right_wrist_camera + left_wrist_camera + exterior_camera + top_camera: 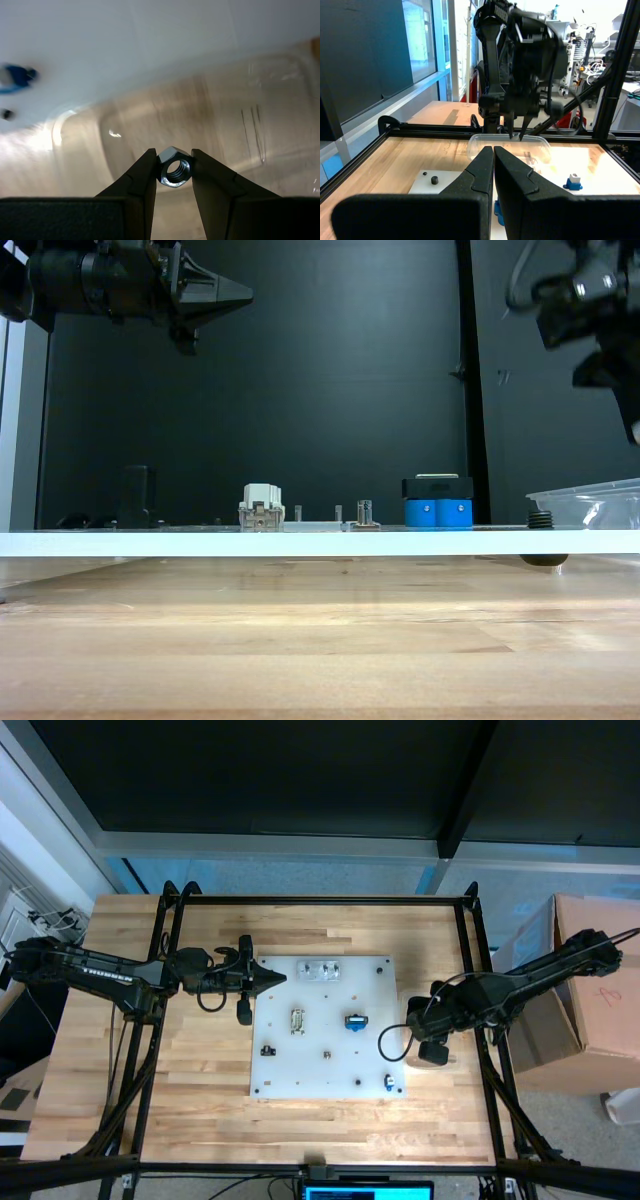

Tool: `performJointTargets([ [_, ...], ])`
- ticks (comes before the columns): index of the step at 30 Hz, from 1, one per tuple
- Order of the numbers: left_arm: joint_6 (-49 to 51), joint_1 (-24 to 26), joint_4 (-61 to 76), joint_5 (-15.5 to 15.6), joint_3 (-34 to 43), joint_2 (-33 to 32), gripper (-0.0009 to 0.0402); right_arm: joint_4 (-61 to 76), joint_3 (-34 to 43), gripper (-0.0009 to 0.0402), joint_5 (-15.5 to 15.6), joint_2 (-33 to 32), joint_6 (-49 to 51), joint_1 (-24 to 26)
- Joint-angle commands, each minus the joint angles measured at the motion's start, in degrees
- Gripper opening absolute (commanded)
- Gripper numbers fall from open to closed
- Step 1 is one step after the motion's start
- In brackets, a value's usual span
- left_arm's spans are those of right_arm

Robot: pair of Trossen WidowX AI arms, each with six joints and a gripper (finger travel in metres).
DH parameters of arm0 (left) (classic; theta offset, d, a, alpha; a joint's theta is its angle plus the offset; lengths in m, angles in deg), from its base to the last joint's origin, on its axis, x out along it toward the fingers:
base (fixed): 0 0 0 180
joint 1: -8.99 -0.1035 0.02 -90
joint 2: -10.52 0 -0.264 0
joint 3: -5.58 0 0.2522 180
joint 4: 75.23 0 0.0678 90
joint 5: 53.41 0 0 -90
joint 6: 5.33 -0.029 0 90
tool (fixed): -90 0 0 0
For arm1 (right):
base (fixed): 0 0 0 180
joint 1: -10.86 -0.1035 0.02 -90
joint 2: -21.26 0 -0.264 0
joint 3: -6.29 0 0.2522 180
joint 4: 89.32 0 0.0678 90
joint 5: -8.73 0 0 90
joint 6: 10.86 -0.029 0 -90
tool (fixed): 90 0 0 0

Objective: Unfasten the M12 nut and place it in the container

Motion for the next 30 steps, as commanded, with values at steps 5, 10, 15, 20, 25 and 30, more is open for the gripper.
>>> performJointTargets([
  [5, 0.0, 0.0, 0.0, 0.0, 0.0, 0.0, 0.0000, -10.5, -8.8, 0.0020, 0.6, -2.3, -0.1, 0.0],
  [10, 0.0, 0.0, 0.0, 0.0, 0.0, 0.0, 0.0000, -14.2, -11.6, 0.0053, 1.6, -3.0, 0.0, 0.0],
  [15, 0.0, 0.0, 0.0, 0.0, 0.0, 0.0, 0.0000, -14.1, -11.5, 0.0161, 1.8, -2.9, 0.0, 0.0],
  [20, 0.0, 0.0, 0.0, 0.0, 0.0, 0.0, 0.0000, -14.1, -11.5, 0.0262, 2.0, -2.6, 0.0, 0.0],
  [25, 0.0, 0.0, 0.0, 0.0, 0.0, 0.0, 0.0000, -12.2, -9.4, 0.0315, 1.5, -1.4, -0.3, 0.0],
  [30, 0.0, 0.0, 0.0, 0.0, 0.0, 0.0, 0.0000, -10.7, -5.0, 0.0312, 0.6, 0.4, 0.5, 0.5],
])
